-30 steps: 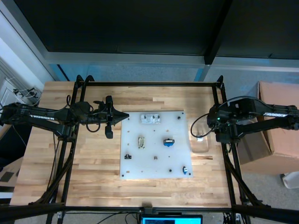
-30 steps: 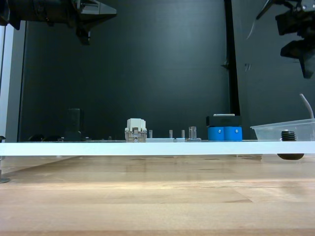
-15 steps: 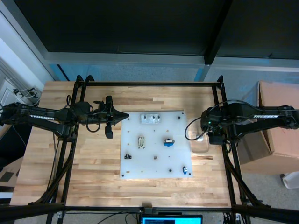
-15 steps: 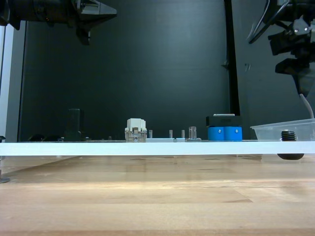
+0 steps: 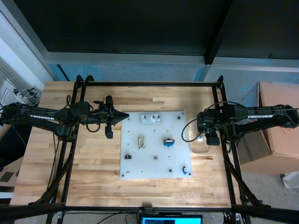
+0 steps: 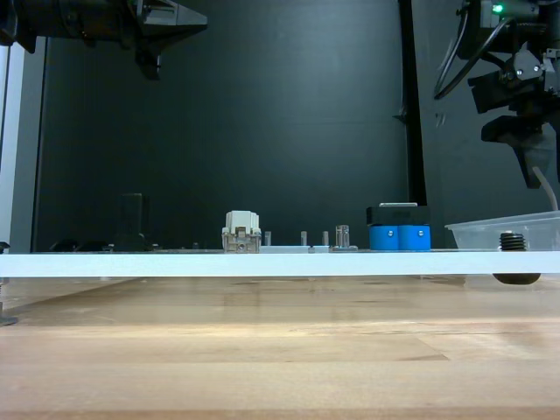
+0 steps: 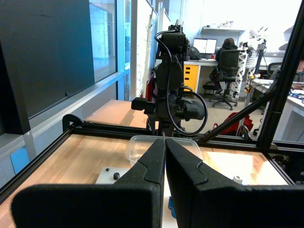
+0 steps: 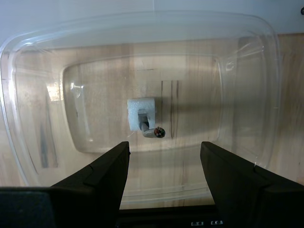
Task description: Pick the RJ45 connector and install on the taskboard
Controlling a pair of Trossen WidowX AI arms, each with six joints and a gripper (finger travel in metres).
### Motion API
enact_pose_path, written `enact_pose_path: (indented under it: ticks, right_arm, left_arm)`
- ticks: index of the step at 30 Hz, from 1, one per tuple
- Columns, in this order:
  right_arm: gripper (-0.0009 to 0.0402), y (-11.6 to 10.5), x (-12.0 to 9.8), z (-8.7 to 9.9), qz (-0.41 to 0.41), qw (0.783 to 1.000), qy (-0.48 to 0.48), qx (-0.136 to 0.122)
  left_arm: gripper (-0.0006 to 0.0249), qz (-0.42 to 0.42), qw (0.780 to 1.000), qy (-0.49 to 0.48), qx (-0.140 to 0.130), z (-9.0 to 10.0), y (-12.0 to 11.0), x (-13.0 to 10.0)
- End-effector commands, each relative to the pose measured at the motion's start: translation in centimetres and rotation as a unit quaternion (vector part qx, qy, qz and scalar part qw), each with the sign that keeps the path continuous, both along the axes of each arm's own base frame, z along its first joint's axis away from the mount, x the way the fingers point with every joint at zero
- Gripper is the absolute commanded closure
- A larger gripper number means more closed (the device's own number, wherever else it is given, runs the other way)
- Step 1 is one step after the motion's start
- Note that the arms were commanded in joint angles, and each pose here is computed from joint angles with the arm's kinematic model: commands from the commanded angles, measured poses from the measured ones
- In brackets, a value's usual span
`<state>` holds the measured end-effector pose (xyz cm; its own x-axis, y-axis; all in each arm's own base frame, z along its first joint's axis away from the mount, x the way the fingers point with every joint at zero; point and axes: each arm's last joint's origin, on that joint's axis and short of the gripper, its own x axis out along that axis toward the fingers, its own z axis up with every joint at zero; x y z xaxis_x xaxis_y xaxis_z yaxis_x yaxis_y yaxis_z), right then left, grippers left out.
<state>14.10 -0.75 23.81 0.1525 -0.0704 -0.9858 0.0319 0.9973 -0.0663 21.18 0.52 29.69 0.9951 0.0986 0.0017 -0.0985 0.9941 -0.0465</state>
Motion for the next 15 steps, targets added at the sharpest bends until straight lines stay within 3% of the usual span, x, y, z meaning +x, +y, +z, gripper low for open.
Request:
enact_pose_path:
  ticks: [1, 15]
  right_arm:
    - [0.0185, -0.2, 0.2, -0.2, 0.001, 1.000, 0.006, -0.001]
    - [0.0185, -1.4, 0.5, -0.7, 0.006, 1.000, 0.016, -0.005]
  left_arm:
    - [0.0243, 0.000, 1.000, 0.000, 0.000, 0.0, 0.0, 0.0]
    - [0.0243, 0.000, 1.000, 0.000, 0.000, 0.0, 0.0, 0.0]
